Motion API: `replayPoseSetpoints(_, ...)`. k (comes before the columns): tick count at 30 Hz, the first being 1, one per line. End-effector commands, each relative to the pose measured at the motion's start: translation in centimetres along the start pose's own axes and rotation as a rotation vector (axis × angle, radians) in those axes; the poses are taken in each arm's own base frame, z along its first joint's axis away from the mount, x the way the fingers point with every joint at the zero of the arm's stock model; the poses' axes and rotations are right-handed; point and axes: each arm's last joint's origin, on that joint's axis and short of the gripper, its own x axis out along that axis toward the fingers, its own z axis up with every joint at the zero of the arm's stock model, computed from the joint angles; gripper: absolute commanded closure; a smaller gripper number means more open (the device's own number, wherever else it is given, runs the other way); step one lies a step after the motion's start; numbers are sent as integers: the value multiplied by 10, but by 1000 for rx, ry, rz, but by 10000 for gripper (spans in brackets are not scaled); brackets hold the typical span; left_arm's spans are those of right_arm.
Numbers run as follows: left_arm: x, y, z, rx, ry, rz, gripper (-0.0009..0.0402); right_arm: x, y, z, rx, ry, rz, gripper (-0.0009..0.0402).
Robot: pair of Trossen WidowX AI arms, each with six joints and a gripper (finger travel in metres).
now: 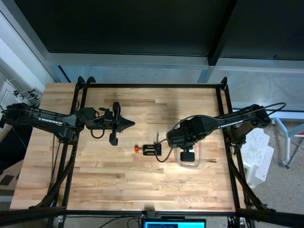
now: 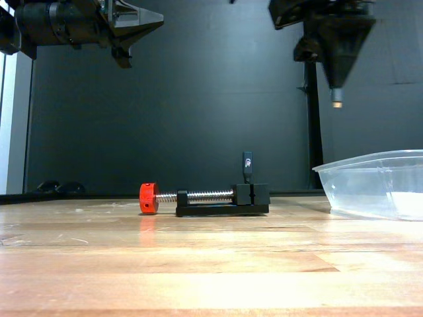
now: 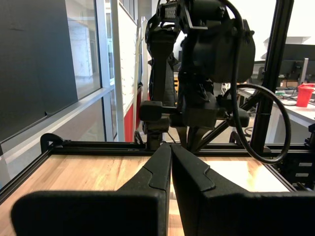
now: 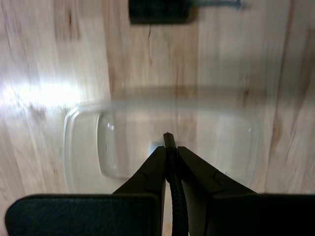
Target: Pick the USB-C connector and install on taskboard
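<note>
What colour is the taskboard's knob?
Knob: red, low view best. Left gripper hangs left, right gripper over tray.

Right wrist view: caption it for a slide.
Right gripper, shut on the USB-C connector, hangs over the clear tray; left gripper, shut, hangs raised at the left.

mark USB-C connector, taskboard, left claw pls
USB-C connector (image 4: 168, 138), right wrist view, plug tip, pinched in right claw (image 4: 170, 149) above tray (image 4: 73, 157).
taskboard (image 2: 218, 210), low view, black base.
left claw (image 3: 171, 146), left wrist view, shut tips, raised table-left.
</note>
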Motion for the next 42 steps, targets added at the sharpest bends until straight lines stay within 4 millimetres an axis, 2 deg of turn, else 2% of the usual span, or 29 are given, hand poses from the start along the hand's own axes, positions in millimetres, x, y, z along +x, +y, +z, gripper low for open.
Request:
replayPoseSetpoints(1,0,0,0,0,0,0,393,-1,2,11,5,-12,3,393)
replayPoseSetpoints(10,0,0,0,0,0,0,393,4,8,41,7,-26,8,393)
replayPoseSetpoints(18,0,0,0,0,0,0,393,5,-2,67,-20,-33,-2,393)
replayPoseSetpoints(22,0,0,0,0,0,0,393,12,-2,81,-33,-30,-5,393)
replayPoseSetpoints(42,0,0,0,0,0,0,393,40,0,100,-50,-3,20,393)
